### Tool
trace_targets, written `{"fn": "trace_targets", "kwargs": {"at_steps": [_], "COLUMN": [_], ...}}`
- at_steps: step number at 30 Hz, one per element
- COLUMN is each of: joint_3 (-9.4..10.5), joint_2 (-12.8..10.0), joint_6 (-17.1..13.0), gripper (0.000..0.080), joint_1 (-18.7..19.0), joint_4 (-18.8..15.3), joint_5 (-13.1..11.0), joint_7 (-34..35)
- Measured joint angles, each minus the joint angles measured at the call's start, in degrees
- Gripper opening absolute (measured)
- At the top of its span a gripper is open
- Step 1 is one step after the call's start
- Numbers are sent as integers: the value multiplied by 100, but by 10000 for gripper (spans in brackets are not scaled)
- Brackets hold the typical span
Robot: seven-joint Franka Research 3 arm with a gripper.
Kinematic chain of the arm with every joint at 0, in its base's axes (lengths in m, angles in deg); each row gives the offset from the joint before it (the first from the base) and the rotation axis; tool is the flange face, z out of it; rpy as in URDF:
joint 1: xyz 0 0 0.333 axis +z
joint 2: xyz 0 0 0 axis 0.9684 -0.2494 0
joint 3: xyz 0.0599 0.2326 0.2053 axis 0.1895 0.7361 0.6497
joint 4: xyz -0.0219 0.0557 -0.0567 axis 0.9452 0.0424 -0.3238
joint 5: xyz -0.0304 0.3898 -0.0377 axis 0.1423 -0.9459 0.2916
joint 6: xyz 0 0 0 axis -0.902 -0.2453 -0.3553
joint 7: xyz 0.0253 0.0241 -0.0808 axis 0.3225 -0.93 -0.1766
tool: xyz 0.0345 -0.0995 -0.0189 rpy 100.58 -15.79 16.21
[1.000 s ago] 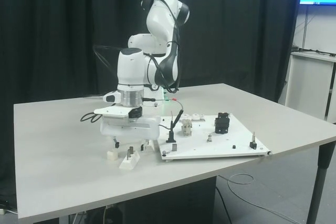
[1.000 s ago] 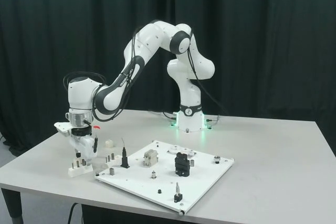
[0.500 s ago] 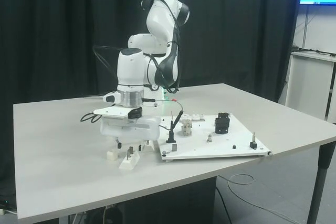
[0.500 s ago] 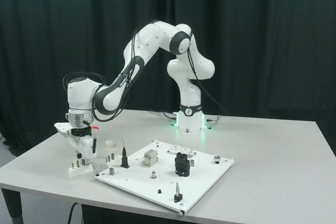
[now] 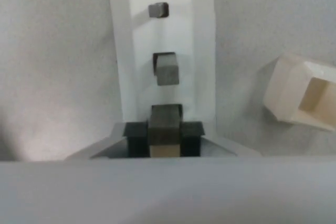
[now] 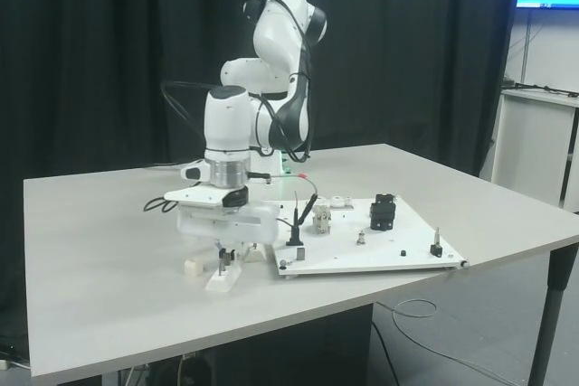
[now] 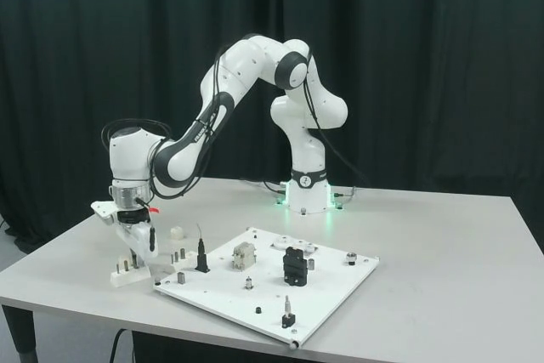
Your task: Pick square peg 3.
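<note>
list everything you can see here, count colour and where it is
table: 1, grey, under everything
peg holder: 1, white, on the table near the board's corner
square pegs: 3, grey, upright in a row in the holder; the end one sits between the black fingertips
small hollow block: 1, white, on the table beside the holder
assembly board: 1, white, flat on the table, with small fixtures on it
black clamp-like part: 1, black, mid-board
curtain: black, behind the table
arm: 1, white, bolted at the table's back, green light at its base
gripper: 1, lowered over the holder, fingers at the end peg's two sides
</note>
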Motion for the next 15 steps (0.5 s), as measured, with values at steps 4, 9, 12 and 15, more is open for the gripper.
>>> {"fn": "trace_targets", "kwargs": {"at_steps": [4, 9, 12, 15], "joint_3": [7, 8, 1, -24], "joint_2": [-7, -8, -7, -1], "joint_6": [21, 42, 94, 227], "gripper": [124, 124, 115, 115], "joint_1": [0, 0, 0, 1], "joint_4": [22, 48, 81, 143], "joint_5": [0, 2, 5, 28], "joint_7": [2, 2, 2, 2]}}
